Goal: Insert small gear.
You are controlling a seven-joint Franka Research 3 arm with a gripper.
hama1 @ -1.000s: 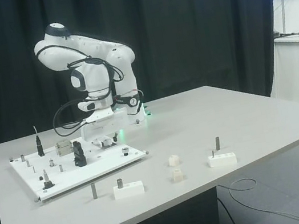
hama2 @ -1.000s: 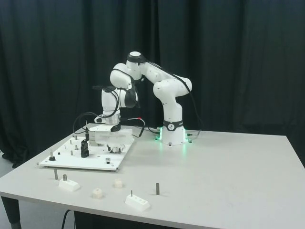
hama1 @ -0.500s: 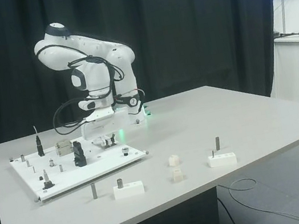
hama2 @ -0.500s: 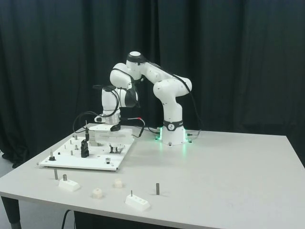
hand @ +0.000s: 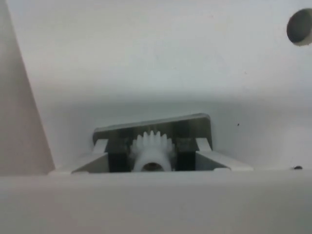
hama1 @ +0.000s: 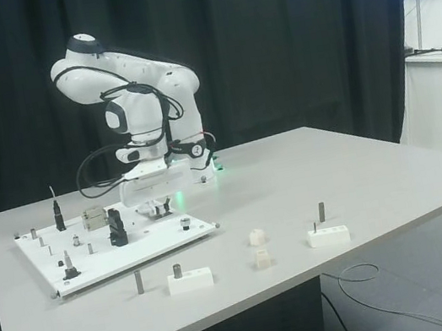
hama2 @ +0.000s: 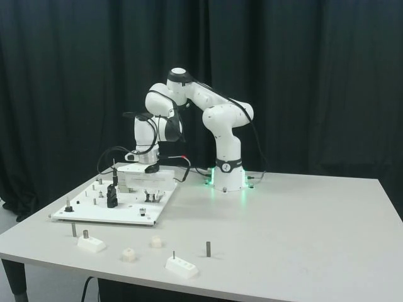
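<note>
Hovering over the white board [hama1: 123, 243] near the tabletop's left edge, our gripper [hand: 152, 155] pinches the small gear [hand: 152, 148] between its two fingers [hand: 117, 153], clear of the board. Rightward, along the tabletop's front edge, we see a white block [hama1: 190, 280], two small cubes [hama1: 259, 247], then another block [hama1: 329, 236].

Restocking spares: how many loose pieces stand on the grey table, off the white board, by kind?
White blocks holding a pin: 2
Small white cubes: 2
Free-standing grey pegs: 2
Total: 6
</note>
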